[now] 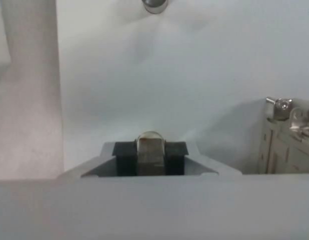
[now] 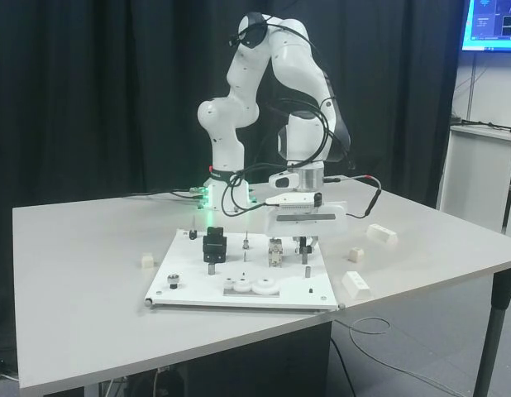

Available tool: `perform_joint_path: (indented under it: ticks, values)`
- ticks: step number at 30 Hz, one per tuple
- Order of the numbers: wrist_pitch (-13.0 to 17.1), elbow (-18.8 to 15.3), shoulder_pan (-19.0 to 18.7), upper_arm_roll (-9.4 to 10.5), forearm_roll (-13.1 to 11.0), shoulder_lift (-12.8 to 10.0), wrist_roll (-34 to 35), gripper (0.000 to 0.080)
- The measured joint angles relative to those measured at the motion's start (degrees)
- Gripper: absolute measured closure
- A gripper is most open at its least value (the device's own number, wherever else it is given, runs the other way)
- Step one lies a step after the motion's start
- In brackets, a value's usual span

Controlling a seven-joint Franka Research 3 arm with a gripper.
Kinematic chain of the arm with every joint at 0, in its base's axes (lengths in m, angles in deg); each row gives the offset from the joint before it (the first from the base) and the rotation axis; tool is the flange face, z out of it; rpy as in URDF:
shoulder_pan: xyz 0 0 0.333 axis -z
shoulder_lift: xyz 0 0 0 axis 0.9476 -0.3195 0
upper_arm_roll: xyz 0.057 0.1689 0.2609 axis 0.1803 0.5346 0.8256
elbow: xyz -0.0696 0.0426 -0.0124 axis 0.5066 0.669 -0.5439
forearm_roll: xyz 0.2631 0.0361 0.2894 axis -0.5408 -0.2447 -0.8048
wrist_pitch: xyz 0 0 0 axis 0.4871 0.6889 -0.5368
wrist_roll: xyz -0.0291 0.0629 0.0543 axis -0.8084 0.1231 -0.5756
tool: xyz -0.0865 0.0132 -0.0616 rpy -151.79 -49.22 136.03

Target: Insert square peg 3.

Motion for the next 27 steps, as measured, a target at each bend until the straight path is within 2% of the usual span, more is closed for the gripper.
perform_joint_path:
  ticks: [11,12,17,18,23,24,27]
  values:
    - [-1.60,-0.01,0.03,-0.31,0.42,0.52,-1.71,0.0691]
    - [-1.72,-0.01,0.03,-0.36,0.48,0.59,-1.72,0.0521]
    - [-2.26,-0.01,0.03,-0.54,0.70,1.00,-1.73,0.0521]
    - [-2.33,-0.01,0.03,-0.56,0.73,1.07,-1.73,0.0220]
    - [-2.49,0.01,-0.04,-0.50,0.75,1.41,-1.73,0.0220]
    - [-2.52,0.01,-0.05,-0.50,0.75,1.47,-1.73,0.0041]
    - [-2.70,0.01,-0.05,-0.48,0.75,1.69,-1.73,0.0041]
